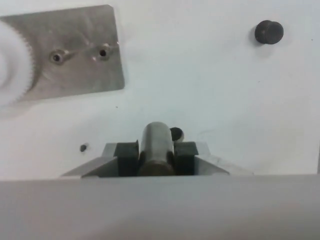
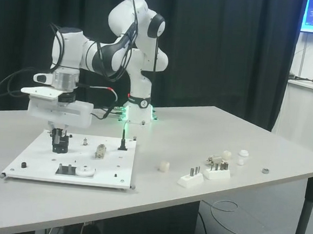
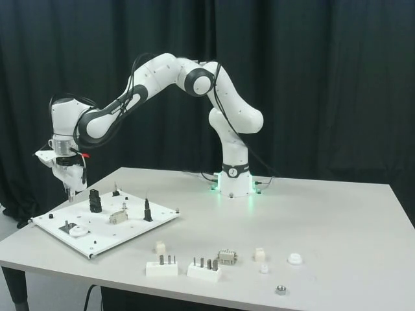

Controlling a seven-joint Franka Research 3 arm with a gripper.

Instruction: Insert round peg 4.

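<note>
between tool fingers, peg, wrist-only

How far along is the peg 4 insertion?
Pickup looks done: the gripper is shut on the round peg, held above the white board. In hand: lining up over the small dark hole just beside the peg tip. Left: lowering the peg in and releasing; it is not yet seated.

Even overhead room light, soft shadows; the wrist view blurs the white gear at its edge.
</note>
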